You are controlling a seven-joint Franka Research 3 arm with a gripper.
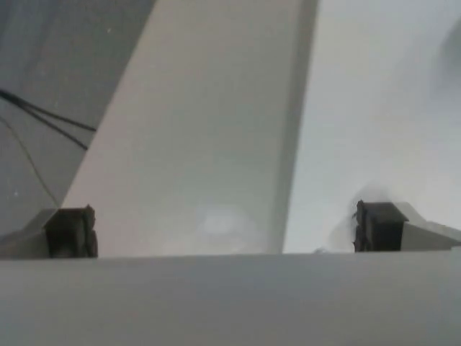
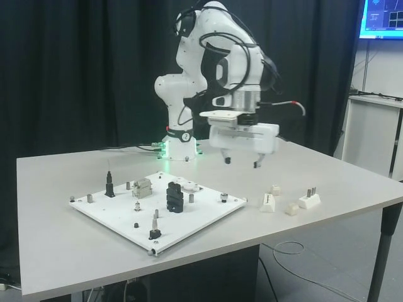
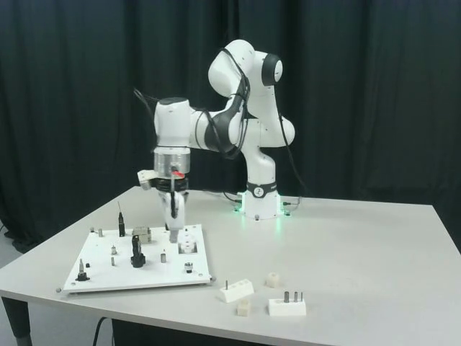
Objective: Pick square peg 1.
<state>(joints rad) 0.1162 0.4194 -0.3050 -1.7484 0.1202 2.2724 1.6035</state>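
My gripper (image 2: 242, 162) hangs open and empty above the table, near the far right corner of the white board (image 2: 208, 211). In the second room view the gripper (image 3: 173, 218) is above the board's (image 3: 108, 282) far edge. Several small white pieces lie on the table beside the board: a small block (image 2: 275, 189), a second block (image 2: 291, 209), a wedge-shaped piece (image 2: 267, 202) and a holder with pins (image 2: 310, 200). I cannot tell which one is square peg 1. In the wrist view the gripper (image 1: 225, 229) stands wide apart over pale surfaces, with no peg in sight.
The board carries black fixtures (image 2: 174, 197), upright pins (image 2: 109, 185) and a white round part (image 3: 187, 241). The arm's base (image 2: 179, 141) with green lights stands at the table's back. Black cables (image 1: 50, 119) cross the wrist view. A white cabinet (image 2: 371, 135) stands beyond the table.
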